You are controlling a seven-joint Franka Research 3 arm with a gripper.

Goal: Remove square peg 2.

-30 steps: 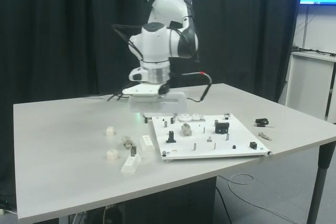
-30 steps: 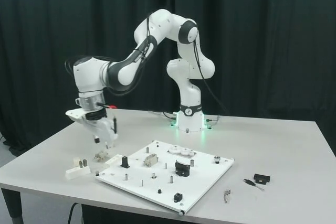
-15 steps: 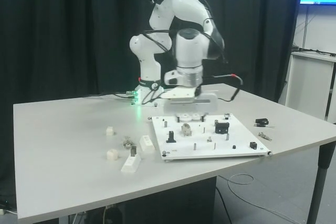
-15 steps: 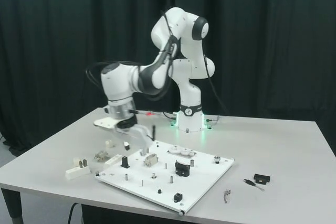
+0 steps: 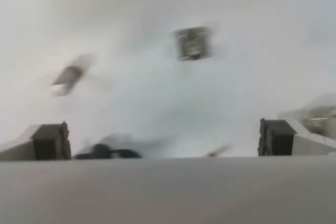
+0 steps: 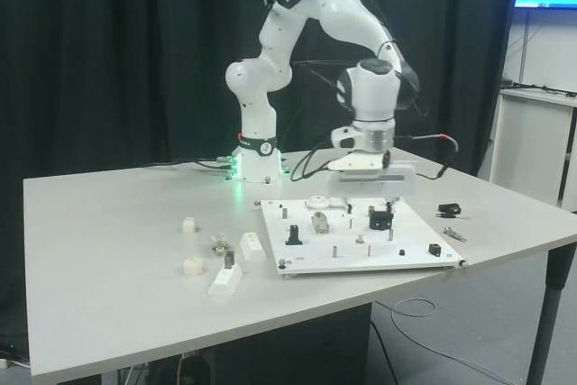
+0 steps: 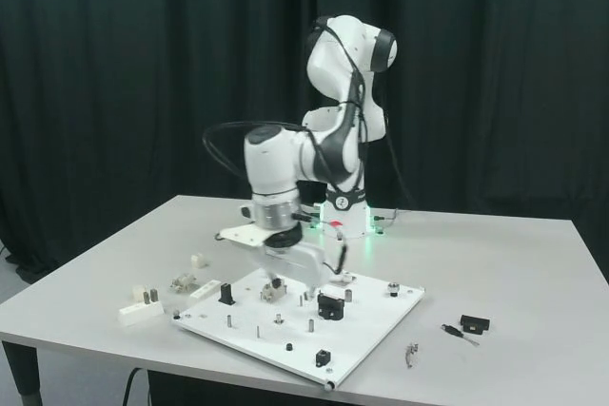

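Several loose white blocks (image 6: pixel 225 282) lie on the grey table (image 6: pixel 108 223), left of the white board (image 6: pixel 361 257) in the first room view. We see the board carrying small upright pegs and black fixtures (image 6: pixel 380 218); we cannot tell which of them is square peg 2. We find the gripper (image 6: pixel 370 194) hanging above the far middle of the board, just over those parts. In the wrist view its two fingertips (image 5: pixel 50 141) stand wide apart with nothing between them, and a blurred square part (image 5: pixel 192 42) lies on the board below. Right of the board, a black part (image 6: pixel 450 210) rests on the table.
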